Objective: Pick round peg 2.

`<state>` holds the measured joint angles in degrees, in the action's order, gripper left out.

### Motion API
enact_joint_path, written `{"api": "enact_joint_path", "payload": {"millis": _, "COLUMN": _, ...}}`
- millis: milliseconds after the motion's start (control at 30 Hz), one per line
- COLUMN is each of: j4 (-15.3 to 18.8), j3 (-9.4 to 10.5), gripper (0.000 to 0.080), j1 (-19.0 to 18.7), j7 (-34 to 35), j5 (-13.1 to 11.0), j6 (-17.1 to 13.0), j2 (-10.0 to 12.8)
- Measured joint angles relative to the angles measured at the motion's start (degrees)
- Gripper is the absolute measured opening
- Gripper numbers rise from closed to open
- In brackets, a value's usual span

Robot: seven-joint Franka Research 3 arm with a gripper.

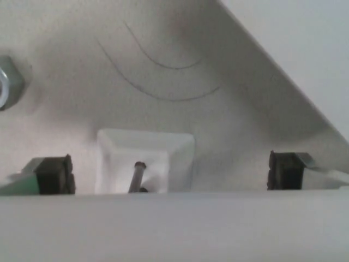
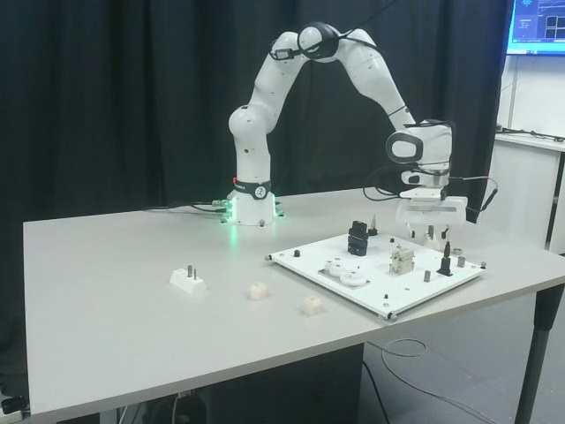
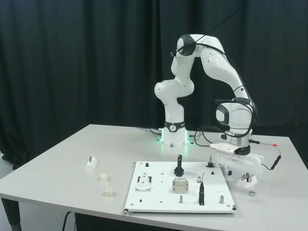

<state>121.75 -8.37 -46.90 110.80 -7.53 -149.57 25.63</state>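
Observation:
A thin dark round peg (image 1: 136, 176) stands tilted in a small white holder (image 1: 144, 158). The wrist view shows it between my gripper's (image 1: 169, 173) two black pads (image 1: 54, 176), which stand wide apart and touch nothing. From the second room view, that holder (image 3: 246, 180) sits on the grey table just right of the white board (image 3: 178, 195). My gripper (image 3: 237, 171) hangs low over it, open. In the first room view, my gripper (image 2: 430, 233) is behind the board's far right corner, and the holder is hidden there.
The white board (image 2: 380, 276) carries several black and grey fixtures. A grey nut (image 3: 250, 193) lies on the table near the holder. At the table's left stand another white peg holder (image 2: 189, 281) and two small white blocks (image 2: 256, 291) (image 2: 311, 306).

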Motion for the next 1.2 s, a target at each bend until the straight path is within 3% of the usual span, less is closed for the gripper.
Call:
{"api": "enact_joint_path", "payload": {"millis": 133, "j4": -0.1, "j3": 0.00, "gripper": 0.0800, "j1": -0.1, "j7": 0.0, "j5": 0.0, "j6": -0.1, "j2": 0.3}}
{"api": "enact_joint_path", "payload": {"millis": 167, "j4": -0.2, "j3": 0.00, "gripper": 0.0705, "j1": -0.1, "j7": 0.0, "j5": 0.1, "j6": -0.1, "j2": 0.3}}
{"api": "enact_joint_path", "payload": {"millis": 433, "j4": -0.5, "j3": 0.00, "gripper": 0.0705, "j1": -0.6, "j7": 0.1, "j5": 0.1, "j6": -0.1, "j2": 0.3}}
{"api": "enact_joint_path", "payload": {"millis": 467, "j4": -0.6, "j3": 0.00, "gripper": 0.0382, "j1": -0.6, "j7": 0.2, "j5": 0.0, "j6": -0.1, "j2": 0.3}}
{"api": "enact_joint_path", "payload": {"millis": 667, "j4": -1.1, "j3": 0.00, "gripper": 0.0382, "j1": -1.2, "j7": 1.0, "j5": 0.0, "j6": -0.1, "j2": 0.3}}
{"api": "enact_joint_path", "payload": {"millis": 700, "j4": -1.2, "j3": 0.00, "gripper": 0.0204, "j1": -1.3, "j7": 1.0, "j5": 0.0, "j6": -0.1, "j2": 0.3}}
{"api": "enact_joint_path", "payload": {"millis": 833, "j4": -1.5, "j3": 0.00, "gripper": 0.0204, "j1": -1.7, "j7": 1.2, "j5": 0.0, "j6": -0.1, "j2": 0.3}}
{"api": "enact_joint_path", "payload": {"millis": 867, "j4": -1.5, "j3": 0.00, "gripper": 0.0069, "j1": -1.8, "j7": 1.2, "j5": 0.0, "j6": -0.1, "j2": 0.3}}
{"api": "enact_joint_path", "payload": {"millis": 1200, "j4": -2.1, "j3": 0.00, "gripper": 0.0071, "j1": -2.0, "j7": 1.6, "j5": 0.0, "j6": 0.0, "j2": 0.5}}
